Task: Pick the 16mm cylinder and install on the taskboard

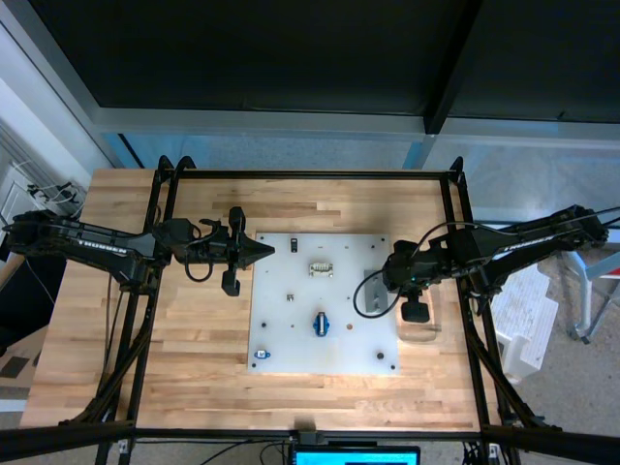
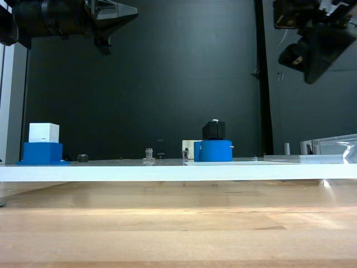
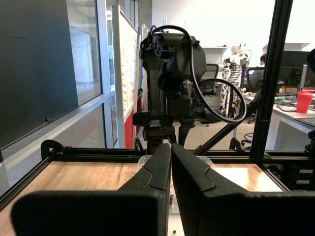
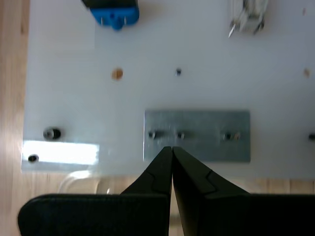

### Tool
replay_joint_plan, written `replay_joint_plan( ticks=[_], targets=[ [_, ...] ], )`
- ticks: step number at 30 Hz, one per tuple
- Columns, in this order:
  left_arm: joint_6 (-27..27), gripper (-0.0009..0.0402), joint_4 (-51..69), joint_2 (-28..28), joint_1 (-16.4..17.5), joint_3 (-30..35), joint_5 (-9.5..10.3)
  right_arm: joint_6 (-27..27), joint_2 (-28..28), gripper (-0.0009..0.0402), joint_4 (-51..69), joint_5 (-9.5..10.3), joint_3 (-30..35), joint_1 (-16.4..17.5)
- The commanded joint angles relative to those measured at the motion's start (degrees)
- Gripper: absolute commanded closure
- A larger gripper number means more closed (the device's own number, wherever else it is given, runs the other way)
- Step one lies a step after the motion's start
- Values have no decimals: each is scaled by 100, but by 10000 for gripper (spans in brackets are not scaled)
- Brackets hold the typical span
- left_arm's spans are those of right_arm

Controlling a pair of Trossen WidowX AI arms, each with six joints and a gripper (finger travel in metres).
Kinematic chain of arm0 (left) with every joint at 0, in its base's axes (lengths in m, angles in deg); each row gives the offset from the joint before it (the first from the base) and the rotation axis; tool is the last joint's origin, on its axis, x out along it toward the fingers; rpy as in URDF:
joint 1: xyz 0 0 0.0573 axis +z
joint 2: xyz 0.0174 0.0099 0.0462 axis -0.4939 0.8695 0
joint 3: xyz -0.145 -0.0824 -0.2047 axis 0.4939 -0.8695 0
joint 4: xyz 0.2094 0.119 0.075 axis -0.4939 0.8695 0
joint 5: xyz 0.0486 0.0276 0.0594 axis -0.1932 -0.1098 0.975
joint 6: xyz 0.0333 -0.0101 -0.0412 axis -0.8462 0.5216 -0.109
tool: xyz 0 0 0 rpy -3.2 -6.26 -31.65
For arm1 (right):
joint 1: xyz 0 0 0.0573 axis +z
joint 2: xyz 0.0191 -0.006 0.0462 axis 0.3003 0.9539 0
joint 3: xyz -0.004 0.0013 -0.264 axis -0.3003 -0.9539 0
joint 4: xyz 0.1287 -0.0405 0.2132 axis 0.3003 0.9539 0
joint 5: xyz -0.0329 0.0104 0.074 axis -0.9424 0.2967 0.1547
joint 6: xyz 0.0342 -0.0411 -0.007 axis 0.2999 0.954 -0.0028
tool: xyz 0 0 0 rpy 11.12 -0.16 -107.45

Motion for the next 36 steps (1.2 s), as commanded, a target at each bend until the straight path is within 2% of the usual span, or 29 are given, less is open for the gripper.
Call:
replay_joint_plan(
  ticks=[1,5,11,20,23,31,36],
  targets=[
    [0,392,-2,0,0,0,-2,-111,0,393,251,-20,-4,140],
    [0,392,0,0,2,0,-2,-238,0,393,551,-122,-4,302],
    [0,392,0,0,2,0,0,-278,0,373,846,-125,-4,492],
    [0,392,0,0,0,0,-2,-407,0,295,1130,-140,-11,597],
    [0,392,-2,0,0,0,-2,-605,0,262,1161,-413,-17,601],
    [0,392,0,0,0,0,-2,-660,7,174,1176,-407,-192,625],
    [0,392,0,2,0,0,-2,-667,7,138,1130,-402,-372,654]
  ],
)
